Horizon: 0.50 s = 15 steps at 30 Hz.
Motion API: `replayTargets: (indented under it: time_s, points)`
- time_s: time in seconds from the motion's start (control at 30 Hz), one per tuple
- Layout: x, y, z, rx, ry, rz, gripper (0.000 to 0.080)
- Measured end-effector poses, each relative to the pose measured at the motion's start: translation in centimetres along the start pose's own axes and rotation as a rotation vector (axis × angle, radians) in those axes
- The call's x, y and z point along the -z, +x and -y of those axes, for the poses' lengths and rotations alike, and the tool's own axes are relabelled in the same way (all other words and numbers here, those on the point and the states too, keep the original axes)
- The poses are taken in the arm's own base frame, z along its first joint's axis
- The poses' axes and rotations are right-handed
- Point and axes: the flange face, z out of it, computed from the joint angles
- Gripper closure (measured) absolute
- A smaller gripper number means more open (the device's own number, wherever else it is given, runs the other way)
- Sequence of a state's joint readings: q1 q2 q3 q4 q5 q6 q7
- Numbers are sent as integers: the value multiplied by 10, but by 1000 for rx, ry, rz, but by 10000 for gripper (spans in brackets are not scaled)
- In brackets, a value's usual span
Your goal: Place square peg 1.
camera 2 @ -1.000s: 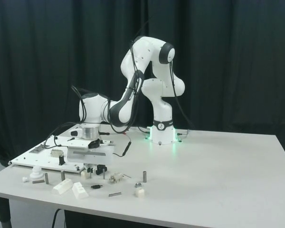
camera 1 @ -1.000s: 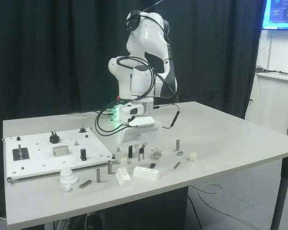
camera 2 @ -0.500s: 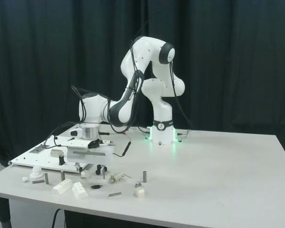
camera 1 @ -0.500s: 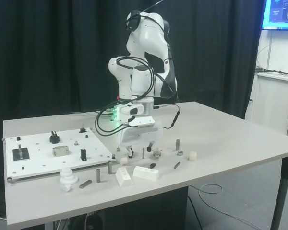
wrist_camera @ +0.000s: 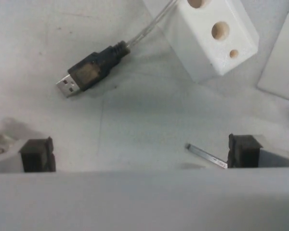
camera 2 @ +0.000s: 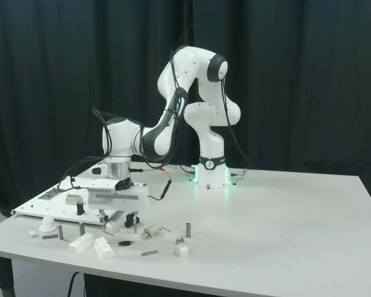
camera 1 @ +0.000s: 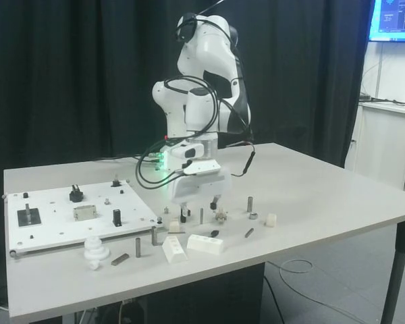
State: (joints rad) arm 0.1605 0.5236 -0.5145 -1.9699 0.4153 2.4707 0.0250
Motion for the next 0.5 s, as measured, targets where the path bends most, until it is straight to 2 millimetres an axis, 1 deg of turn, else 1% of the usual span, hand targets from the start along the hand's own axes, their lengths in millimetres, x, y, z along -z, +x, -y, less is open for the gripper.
replayTargets:
  time_s: [0.5]
  points:
    - [16,2,0,-4,20,20,3]
